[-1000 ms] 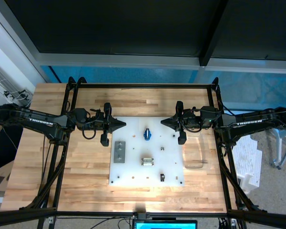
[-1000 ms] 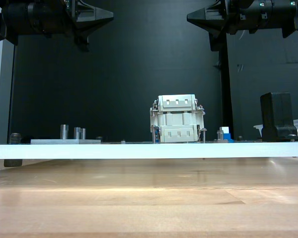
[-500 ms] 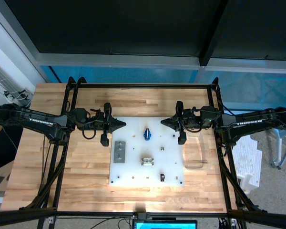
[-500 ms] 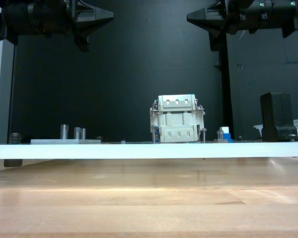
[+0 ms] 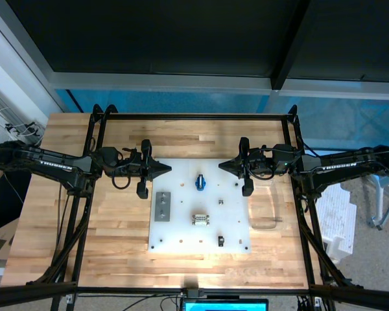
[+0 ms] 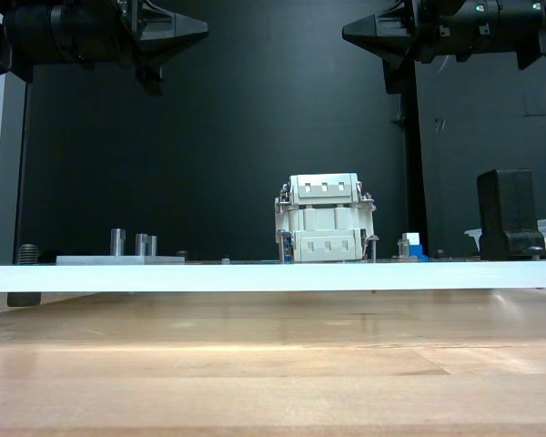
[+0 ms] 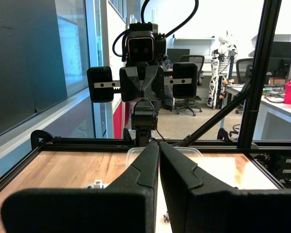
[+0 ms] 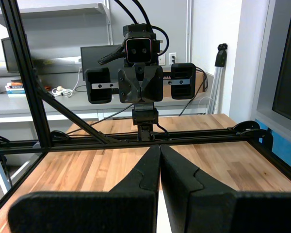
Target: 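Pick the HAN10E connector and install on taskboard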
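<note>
High view: HAN10E connector on taskboard, toward near edge; left gripper and right gripper over far corners, well apart from it.
Low view: connector upright, two-tiered.
Wrist views: both grippers pinched closed, empty.
Handling, judged: light, rigid plastic; hold across plain side walls, clear of contacts.

light wooden table, large white square taskboard resting at its middle, clear plastic tray just beside the board's right edge, black frame bordering the tabletop
</note>
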